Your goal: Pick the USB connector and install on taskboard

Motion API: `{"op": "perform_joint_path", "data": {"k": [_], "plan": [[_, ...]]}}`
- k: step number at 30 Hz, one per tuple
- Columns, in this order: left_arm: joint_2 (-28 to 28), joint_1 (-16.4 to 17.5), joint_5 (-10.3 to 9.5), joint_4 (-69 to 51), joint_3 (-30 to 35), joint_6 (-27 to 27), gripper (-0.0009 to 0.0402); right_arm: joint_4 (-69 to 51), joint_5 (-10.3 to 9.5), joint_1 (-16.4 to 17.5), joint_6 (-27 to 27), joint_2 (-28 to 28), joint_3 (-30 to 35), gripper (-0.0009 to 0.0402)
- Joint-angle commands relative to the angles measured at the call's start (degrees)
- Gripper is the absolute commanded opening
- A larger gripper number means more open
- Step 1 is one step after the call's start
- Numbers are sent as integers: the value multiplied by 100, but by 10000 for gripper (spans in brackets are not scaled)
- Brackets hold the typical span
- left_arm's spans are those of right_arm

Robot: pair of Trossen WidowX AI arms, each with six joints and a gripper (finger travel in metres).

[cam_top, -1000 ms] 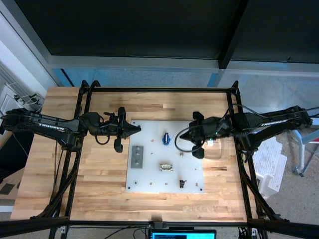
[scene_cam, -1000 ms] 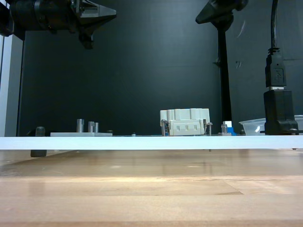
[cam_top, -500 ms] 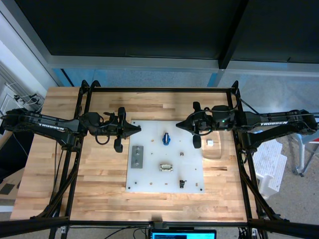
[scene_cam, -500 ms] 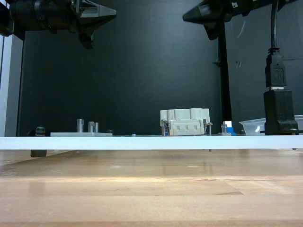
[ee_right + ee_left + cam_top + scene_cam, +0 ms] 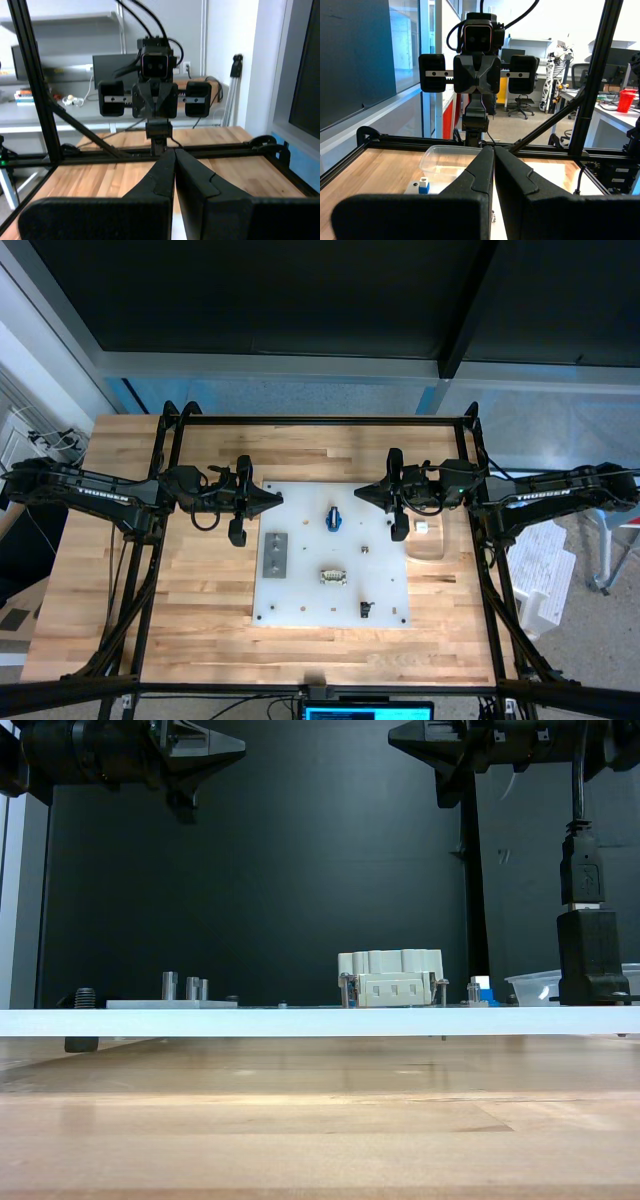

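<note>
The USB connector (image 5: 583, 870) stands upright, plugged into the small black socket (image 5: 592, 960) at the near right of the white taskboard (image 5: 300, 590); from above it is a small black piece (image 5: 367, 609). Its cable runs straight up. My left gripper (image 5: 278, 498) hangs shut and empty, high over the board's far left edge, its shut fingers (image 5: 485, 165) pointing across the table. My right gripper (image 5: 358, 493) is shut and empty too, held level high over the board's far right part, facing the left arm (image 5: 159, 97).
The board carries a blue knob (image 5: 333, 519), a grey block (image 5: 274, 556) and a beige multi-pin connector (image 5: 391, 978). A clear plastic tray (image 5: 428, 540) with a small white and blue piece (image 5: 422, 527) sits right of the board. A black frame (image 5: 320, 421) surrounds the table.
My right gripper has risen from a downward tilt over the board's right side to a level pose, pointing left. The left arm and the USB connector have stayed put.
</note>
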Motion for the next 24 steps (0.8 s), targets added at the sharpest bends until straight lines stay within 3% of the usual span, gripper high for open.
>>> {"op": "perform_joint_path", "data": {"k": [1,24], "plan": [[0,2,0,2,2,2,0,111,17,0,13,20,-87,0],[0,0,0,2,0,2,0,-35,13,0,48,20,-107,0]]}}
